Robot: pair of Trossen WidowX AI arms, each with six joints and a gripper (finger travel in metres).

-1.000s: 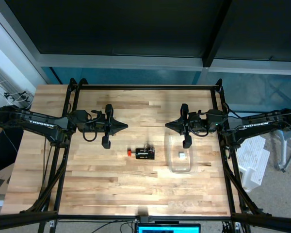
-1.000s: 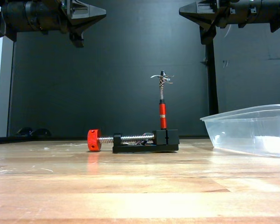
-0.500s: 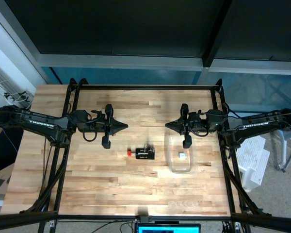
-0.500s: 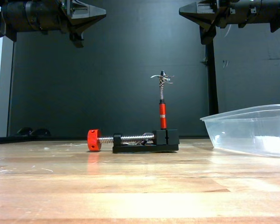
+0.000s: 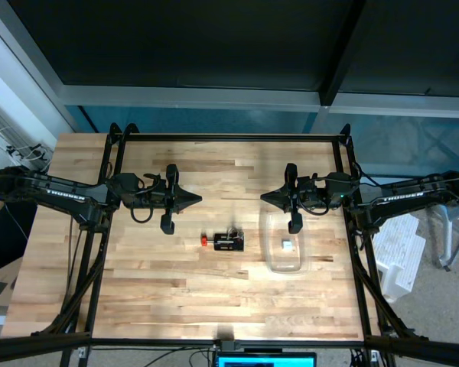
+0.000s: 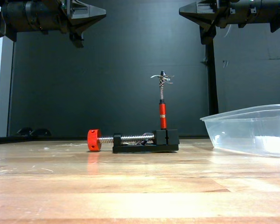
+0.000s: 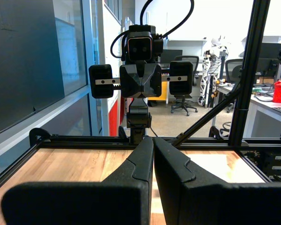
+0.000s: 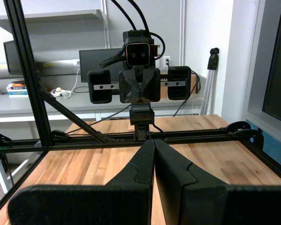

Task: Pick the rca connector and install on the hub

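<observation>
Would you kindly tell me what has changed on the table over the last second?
Nothing has visibly changed. The left end effector and right end effector stay shut, parked high above the wooden table, facing each other. The red RCA connector stands upright in the small black hub with a red knob, beside the clear plastic tray.

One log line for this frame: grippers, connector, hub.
left gripper shut, raised, empty | right gripper shut, raised, empty | rca connector upright on hub
</observation>
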